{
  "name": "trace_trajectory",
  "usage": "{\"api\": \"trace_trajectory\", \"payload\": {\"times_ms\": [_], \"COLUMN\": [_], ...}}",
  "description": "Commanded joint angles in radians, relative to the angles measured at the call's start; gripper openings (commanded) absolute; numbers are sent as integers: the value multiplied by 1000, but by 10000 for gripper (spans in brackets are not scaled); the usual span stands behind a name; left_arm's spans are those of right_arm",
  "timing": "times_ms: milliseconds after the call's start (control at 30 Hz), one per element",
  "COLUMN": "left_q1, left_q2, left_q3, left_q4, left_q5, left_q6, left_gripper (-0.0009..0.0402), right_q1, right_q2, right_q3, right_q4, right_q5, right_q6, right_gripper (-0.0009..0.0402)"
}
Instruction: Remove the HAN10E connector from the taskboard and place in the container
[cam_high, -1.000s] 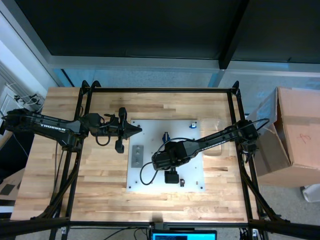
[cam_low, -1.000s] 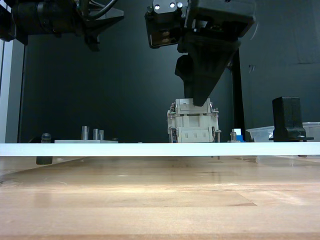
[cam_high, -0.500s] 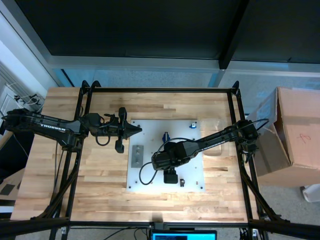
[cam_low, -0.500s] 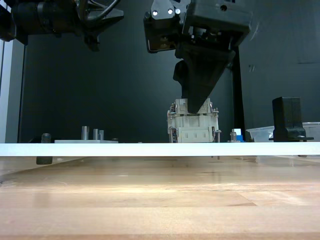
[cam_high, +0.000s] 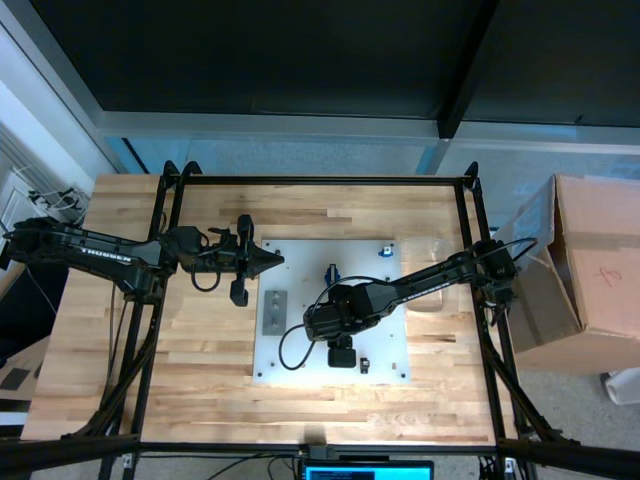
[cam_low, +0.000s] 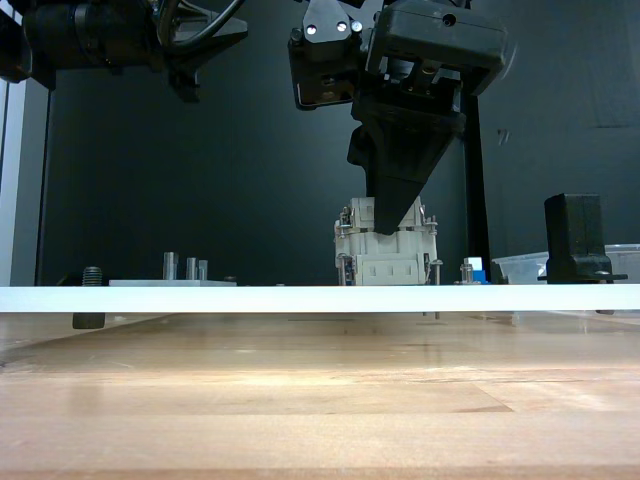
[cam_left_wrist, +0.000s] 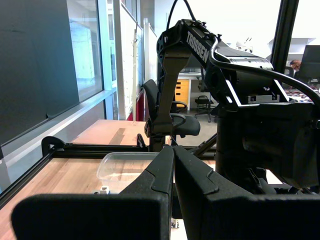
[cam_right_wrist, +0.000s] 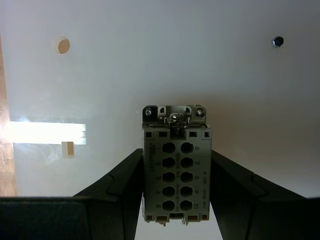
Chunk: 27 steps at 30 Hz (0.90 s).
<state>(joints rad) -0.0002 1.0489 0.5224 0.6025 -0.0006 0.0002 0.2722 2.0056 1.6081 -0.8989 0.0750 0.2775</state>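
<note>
Right gripper (cam_right_wrist: 176, 152) pinches seated HAN10E connector (cam_right_wrist: 176, 175) by its long sides, taskboard (cam_high: 300, 275) 6 o'clock — likely rigid, light, may bind. Left gripper (cam_high: 275, 259) pressed together, raised, 10 o'clock.

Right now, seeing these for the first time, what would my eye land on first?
The black right gripper, low over the white task board, is shut on the grey ten-hole HAN10E connector, which sits upright in its seat. The black left gripper hangs shut, high above the board's far left corner, and a clear plastic container stands beside the board's right edge.
</note>
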Motion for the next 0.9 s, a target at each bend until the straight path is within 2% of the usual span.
{"api": "trace_trajectory", "payload": {"times_ms": [33,333,900], "left_q1": [0,0,0], "left_q2": [0,0,0], "left_q3": [0,0,0], "left_q4": [0,0,0], "left_q5": [0,0,0], "left_q6": [0,0,0], "left_gripper": [0,0,0], "right_q1": [1,1,11], "right_q2": [-3,-9,-23], "right_q3": [3,74,305], "right_q4": [-5,-62,-272], "right_q5": [3,3,3], "right_q6": [1,-3,-5], "right_gripper": [45,11,14]}}
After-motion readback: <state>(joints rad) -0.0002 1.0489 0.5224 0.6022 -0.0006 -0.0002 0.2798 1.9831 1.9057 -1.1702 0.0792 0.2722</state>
